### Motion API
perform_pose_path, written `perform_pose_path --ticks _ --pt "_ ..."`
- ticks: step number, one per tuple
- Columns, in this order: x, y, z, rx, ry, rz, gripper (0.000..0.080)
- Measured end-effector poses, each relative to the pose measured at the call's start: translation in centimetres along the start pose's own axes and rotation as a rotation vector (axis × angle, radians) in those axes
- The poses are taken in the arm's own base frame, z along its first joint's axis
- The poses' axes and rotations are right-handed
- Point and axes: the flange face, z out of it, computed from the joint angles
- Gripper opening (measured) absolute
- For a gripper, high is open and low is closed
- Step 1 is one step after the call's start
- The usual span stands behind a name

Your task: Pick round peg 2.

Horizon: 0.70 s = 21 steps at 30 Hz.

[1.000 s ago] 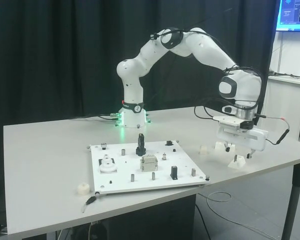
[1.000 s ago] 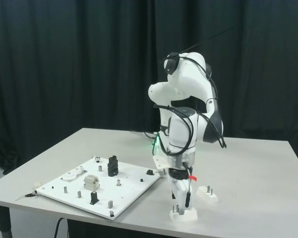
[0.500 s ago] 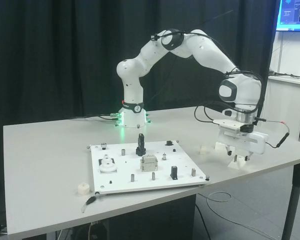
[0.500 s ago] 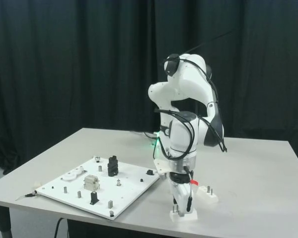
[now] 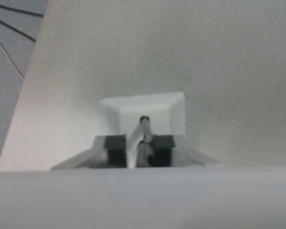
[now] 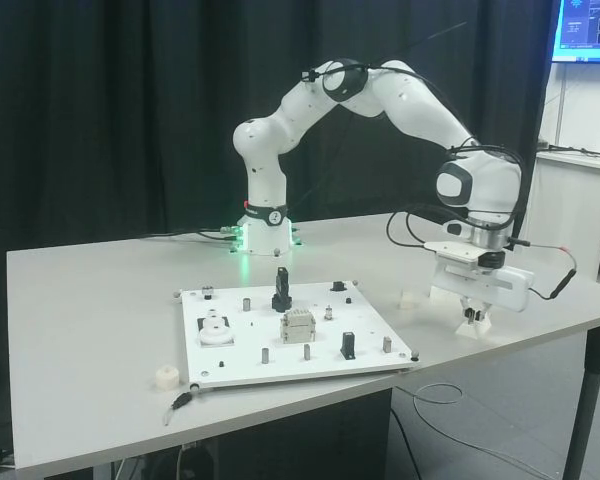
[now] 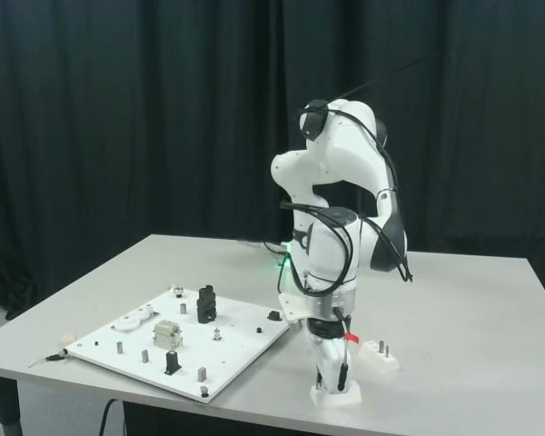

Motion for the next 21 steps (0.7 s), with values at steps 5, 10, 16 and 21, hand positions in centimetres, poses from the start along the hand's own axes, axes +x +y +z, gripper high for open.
perform_pose_path --ticks 5,10,16,21 --pt "0.1 -0.1 0.0 0.000 0.000 0.001 0.0172" --pt "0.1 -0.1 -0.2 0.002 -0.002 0.000 0.0072" --pt "0.0 -0.1 -1.5 0.001 -0.010 -0.006 0.0073" --pt "0.1 0.0 -3.3 -0.014 -0.014 -0.011 0.0073"
